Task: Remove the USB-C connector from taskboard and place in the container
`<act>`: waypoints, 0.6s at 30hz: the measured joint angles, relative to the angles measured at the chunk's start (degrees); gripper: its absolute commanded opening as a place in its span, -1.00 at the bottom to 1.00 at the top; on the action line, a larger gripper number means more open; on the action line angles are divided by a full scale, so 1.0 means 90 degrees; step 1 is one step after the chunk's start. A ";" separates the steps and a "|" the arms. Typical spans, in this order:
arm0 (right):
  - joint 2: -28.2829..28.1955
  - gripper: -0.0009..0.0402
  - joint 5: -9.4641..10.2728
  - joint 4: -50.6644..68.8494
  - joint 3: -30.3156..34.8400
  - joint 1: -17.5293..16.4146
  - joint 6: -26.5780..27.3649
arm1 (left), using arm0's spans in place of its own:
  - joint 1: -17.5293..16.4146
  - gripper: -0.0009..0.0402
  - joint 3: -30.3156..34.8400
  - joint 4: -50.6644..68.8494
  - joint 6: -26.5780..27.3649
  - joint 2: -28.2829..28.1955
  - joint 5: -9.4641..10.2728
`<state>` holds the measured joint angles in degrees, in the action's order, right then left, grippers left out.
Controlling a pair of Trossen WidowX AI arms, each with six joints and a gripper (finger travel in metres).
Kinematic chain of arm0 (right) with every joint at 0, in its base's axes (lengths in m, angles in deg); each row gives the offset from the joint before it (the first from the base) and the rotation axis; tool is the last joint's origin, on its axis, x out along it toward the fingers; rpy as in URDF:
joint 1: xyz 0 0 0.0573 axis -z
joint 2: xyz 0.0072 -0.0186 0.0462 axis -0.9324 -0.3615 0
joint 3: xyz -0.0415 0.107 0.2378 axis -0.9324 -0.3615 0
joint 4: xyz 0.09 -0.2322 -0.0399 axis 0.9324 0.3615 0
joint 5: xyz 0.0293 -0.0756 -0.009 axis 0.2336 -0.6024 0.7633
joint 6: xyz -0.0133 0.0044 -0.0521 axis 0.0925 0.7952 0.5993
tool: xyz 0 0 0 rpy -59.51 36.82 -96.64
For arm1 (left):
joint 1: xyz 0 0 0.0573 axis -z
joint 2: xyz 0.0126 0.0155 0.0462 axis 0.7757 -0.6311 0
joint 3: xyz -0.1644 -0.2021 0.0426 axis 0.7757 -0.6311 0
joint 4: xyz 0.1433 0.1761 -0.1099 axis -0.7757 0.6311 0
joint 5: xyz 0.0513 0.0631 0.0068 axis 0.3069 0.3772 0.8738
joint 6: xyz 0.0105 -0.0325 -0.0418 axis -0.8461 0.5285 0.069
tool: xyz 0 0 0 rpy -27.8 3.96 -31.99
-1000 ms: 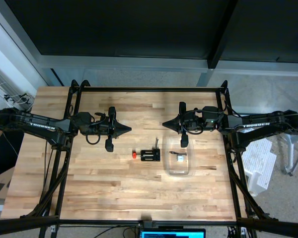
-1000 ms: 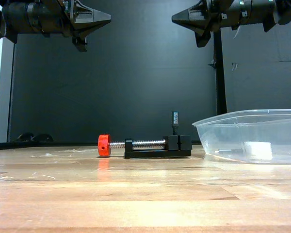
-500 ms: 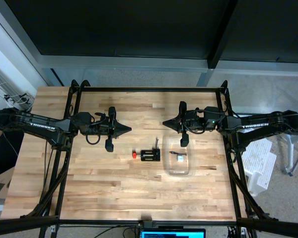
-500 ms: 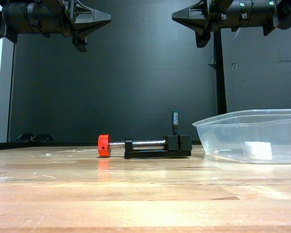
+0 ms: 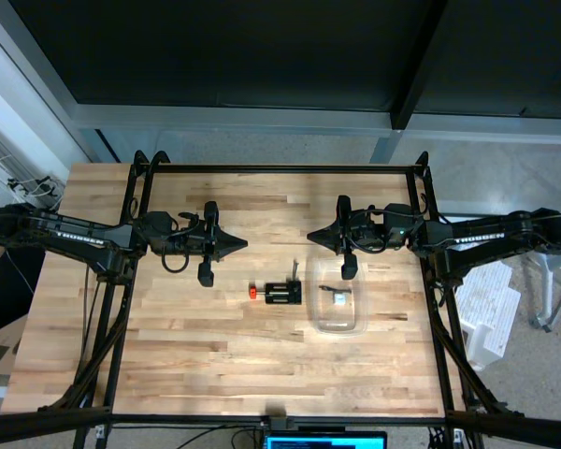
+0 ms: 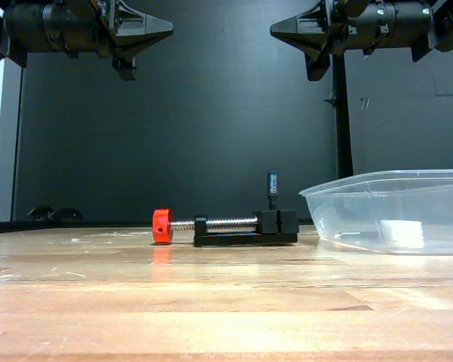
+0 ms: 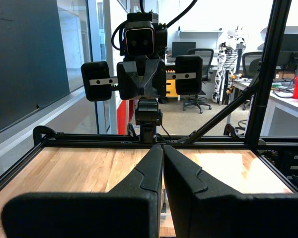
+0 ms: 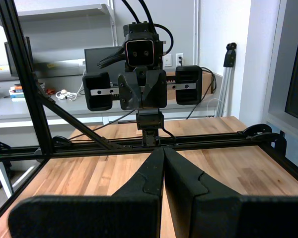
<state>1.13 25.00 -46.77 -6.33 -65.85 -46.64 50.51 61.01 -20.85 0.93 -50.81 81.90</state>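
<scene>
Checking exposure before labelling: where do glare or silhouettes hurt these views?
Low view: against the dark backdrop, the shut left gripper and right gripper, both raised above the table, read as silhouettes; the container wall catches glare. Left wrist view: bright room background partly washes out. High view: even light.

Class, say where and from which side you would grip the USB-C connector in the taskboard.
Probably grip the USB-C connector by its exposed upper part, from above: it stands upright out of the taskboard, base hidden. The left end effector and right end effector hang shut, high above the table.
</scene>
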 measured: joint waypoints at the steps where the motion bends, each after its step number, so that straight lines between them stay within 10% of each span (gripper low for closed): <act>1: 0.0000 -0.96 0.0000 -0.0002 0.0000 -0.0005 -0.0015 | 0.0000 -0.96 0.0000 0.0000 0.0000 0.0000 0.0000; 18: 0.0000 -0.96 0.0002 -0.0032 0.0000 -0.0095 -0.0010 | 0.0000 -0.96 0.0000 0.0000 0.0000 0.0000 -0.0002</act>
<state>1.13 25.02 -47.05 -6.33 -66.70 -46.73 50.51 61.01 -20.85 0.93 -50.81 81.88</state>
